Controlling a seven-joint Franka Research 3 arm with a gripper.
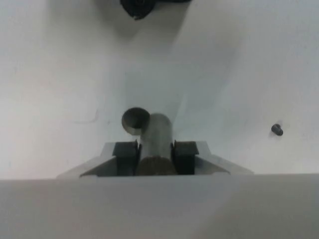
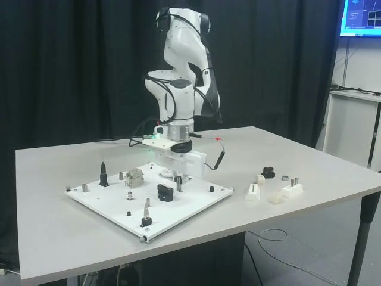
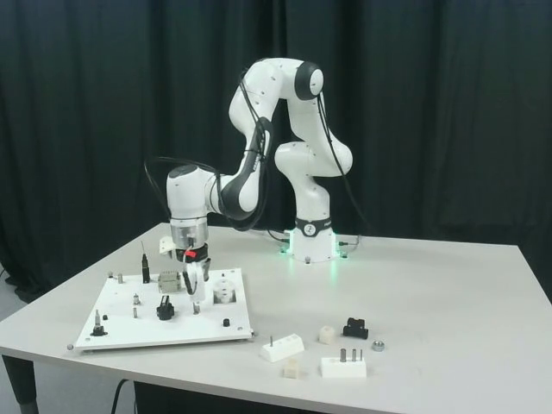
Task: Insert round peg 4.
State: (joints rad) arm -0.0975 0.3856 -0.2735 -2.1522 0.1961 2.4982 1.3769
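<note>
Gripper [image 1: 155, 149] clamps peg [image 1: 158, 137] — tip hidden.

Black curtain [image 3: 86, 112] fills the whole backdrop behind the grey table [image 3: 448, 285]. First room view, 2 o'clock: white cabinet [image 2: 351, 122], above it a lit screen [image 2: 361, 18], possibly a monitor. Cable [image 2: 280, 238] hangs under the table edge.

I note a black fixture [image 2: 164, 192] on the white board [image 2: 196, 199] just beside the hand. Small white blocks [image 2: 292, 190] and a black clip [image 2: 268, 172] sit well apart from it on the grey table [image 2: 47, 179].
</note>
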